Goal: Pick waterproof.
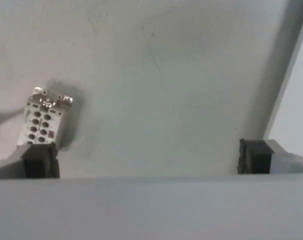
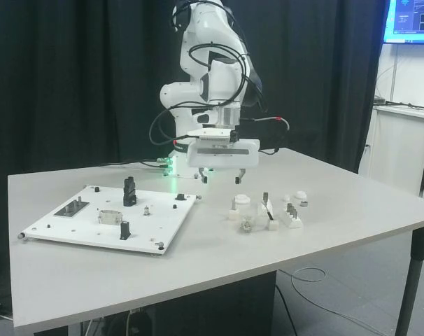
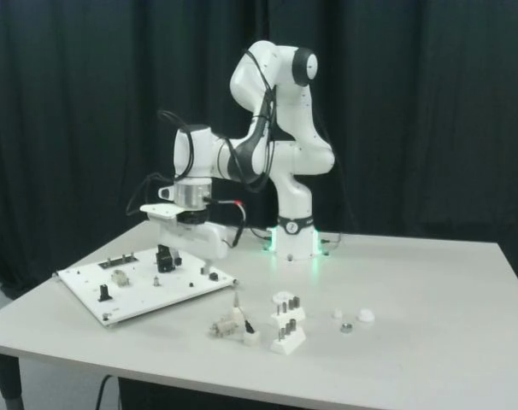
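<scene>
Two room cameras face the table (image 2: 338,203) (wrist camera looks down).

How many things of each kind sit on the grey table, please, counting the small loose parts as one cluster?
Robot arm: 1
White board: 1
Cluster of small parts: 1
Total: 3

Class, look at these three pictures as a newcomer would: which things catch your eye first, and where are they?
The white robot arm stands at the back of the grey table, its pincer hanging open above the tabletop. Beside it lies a white board with small black fixtures. Nearer the table's front edge sits a cluster of small white parts.
</scene>
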{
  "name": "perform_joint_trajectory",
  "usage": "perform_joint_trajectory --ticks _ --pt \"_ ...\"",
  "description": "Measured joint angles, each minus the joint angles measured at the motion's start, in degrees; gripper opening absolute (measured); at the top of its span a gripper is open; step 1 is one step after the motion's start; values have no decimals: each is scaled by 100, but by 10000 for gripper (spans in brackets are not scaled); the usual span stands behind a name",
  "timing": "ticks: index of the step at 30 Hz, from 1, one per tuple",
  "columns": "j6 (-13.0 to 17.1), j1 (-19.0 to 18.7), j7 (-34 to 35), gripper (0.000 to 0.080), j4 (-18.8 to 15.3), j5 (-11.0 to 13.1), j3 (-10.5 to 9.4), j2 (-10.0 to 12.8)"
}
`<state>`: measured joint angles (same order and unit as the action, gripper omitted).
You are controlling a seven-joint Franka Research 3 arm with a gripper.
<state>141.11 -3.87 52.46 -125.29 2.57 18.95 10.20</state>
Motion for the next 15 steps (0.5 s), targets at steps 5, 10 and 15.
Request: perform_joint_trajectory --ticks 5,10,15 --pt "-142 -99 412 800 0 11 -30 2" --pt "-226 -208 803 800 -10 118 -124 22" --pt "-210 -330 1354 800 -12 192 -200 79"
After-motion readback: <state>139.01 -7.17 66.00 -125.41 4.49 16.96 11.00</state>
